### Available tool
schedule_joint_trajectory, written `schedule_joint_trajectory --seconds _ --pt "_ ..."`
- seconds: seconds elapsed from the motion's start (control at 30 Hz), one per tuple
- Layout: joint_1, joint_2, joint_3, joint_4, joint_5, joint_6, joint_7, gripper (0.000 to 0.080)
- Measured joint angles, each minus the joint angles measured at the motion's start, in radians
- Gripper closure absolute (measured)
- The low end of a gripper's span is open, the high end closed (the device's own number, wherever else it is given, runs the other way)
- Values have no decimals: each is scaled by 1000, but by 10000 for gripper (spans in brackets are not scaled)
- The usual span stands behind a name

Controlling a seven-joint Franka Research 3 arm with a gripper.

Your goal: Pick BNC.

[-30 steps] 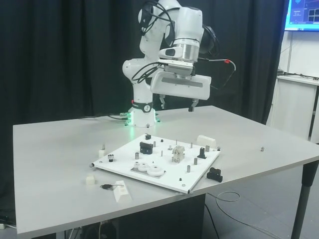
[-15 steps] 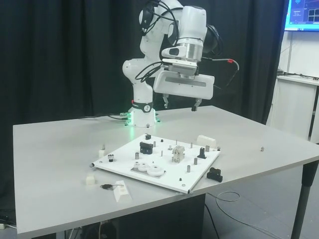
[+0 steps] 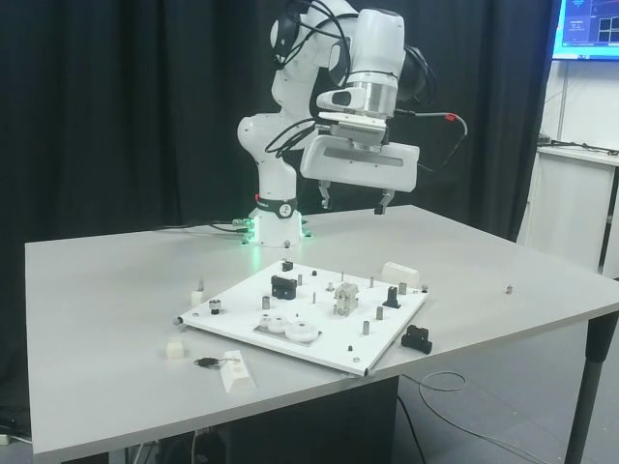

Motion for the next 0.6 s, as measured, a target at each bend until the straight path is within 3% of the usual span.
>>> schedule_joint_trajectory --seconds 0.27,0.6 --pt "0 2 17 16 0 -19 0 3" --pt "6 2 91 47 1 -79 54 3"
